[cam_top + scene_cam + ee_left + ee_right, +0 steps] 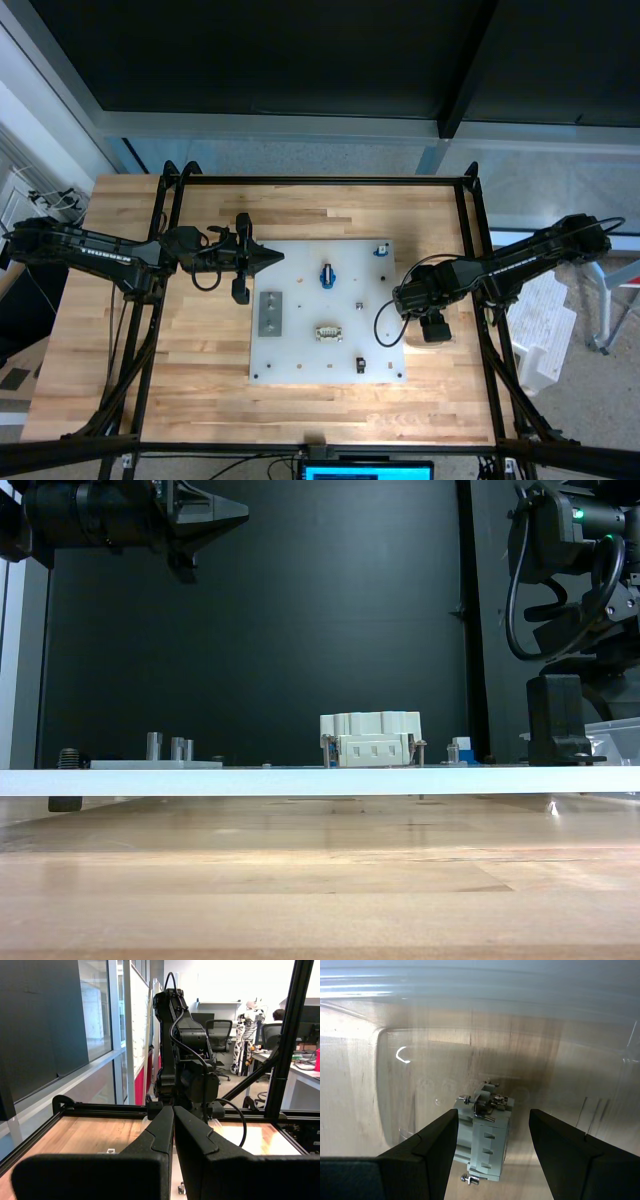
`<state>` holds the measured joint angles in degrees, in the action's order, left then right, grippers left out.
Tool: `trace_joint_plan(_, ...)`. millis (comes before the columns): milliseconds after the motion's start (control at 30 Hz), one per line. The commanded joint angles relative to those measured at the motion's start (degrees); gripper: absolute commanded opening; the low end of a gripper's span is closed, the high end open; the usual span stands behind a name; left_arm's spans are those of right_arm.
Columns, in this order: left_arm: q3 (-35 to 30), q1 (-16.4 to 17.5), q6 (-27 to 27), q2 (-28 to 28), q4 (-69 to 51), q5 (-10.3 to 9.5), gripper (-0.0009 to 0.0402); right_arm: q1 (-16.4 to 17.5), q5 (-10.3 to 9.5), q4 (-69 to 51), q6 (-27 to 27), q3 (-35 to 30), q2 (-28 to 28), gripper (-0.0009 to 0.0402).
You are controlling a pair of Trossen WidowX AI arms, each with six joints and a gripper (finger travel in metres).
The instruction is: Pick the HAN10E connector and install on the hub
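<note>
Pale wooden worktop [150, 380] inside a black frame, carrying a white task board [300, 372] at its middle. Toward the board's near edge: small black part [361, 362]. Behind it, at mid-board: the hub [328, 333], beige with silvery end flanges, upright, nothing seated on it; grey metal block [271, 312] toward the board's left edge. Just off the board's right edge: clear plastic bin [395, 1060] on the worktop, holding the HAN10E connector [485, 1150], which lies on the bin floor. Right gripper [493, 1112] is lowered into this bin, fingers spread wide with the connector between them and a gap on each side. Farther back on the board: blue knob [327, 275]. Over the board's far left corner, raised well above it: left gripper [173, 1110], level, pointing toward the right arm, fingers pressed together, holding nothing.
</note>
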<state>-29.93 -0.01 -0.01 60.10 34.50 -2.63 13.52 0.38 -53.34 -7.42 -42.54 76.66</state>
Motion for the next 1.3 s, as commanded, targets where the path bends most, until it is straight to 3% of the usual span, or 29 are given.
trace_joint_plan(33,-0.02,0.0,0.0,0.0,0.02,0.0,0.0,0.02,0.02,0.04,0.0,-0.11,-0.07,0.0197)
trace_joint_plan(300,-0.02,0.0,0.0,0.0,0.02,0.0,0.0,0.02,-0.13,-0.2,-0.09,-0.2,-0.09,0.0197)
trace_joint_plan(467,-0.02,0.0,0.0,0.0,0.02,0.0,0.0,0.07,-3.56,-2.12,-2.12,-0.87,-1.01,0.0199)
trace_joint_plan(900,-0.02,0.02,-0.02,0.02,0.02,0.0,0.0,1.49,-2.91,-3.54,-7.26,-0.37,-5.75,0.0307)
trace_joint_plan(1167,-0.02,0.0,0.0,0.02,0.02,0.0,0.0,2.67,-0.33,-1.97,-11.52,2.05,-5.77,0.0314)
trace_joint_plan(1300,-0.02,0.0,0.0,0.0,0.02,0.0,0.0,3.08,-0.35,-0.33,-12.92,3.08,-5.44,0.0314)
